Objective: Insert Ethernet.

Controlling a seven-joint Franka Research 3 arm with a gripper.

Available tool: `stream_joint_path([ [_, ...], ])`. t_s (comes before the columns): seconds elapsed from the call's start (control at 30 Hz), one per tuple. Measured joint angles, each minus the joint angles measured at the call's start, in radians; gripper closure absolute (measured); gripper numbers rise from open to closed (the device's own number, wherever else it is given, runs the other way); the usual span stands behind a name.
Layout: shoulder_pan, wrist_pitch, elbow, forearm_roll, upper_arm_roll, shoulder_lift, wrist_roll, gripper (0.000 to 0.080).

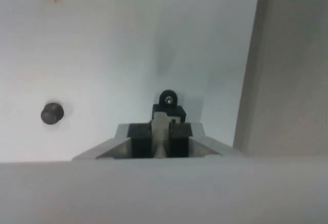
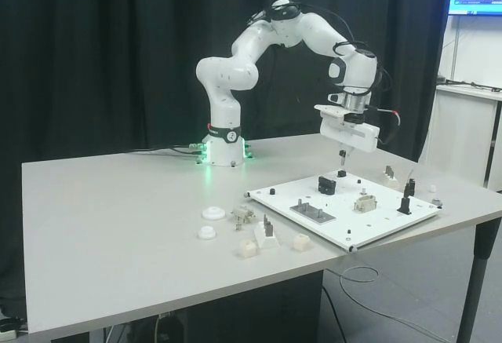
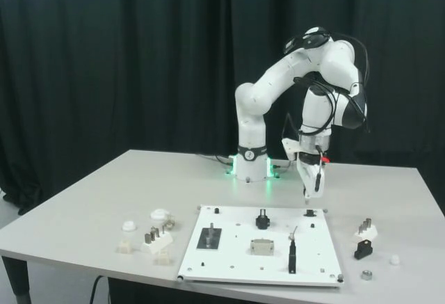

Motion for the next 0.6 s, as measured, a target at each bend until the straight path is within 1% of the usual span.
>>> stream_joint_path([
  [0.3, -0.010, 0.019, -0.001, 0.011, 0.022, 0.000, 0.000, 0.0738],
  [0.6, -0.014, 0.026, -0.002, 0.020, 0.037, -0.001, 0.000, 0.0738],
])
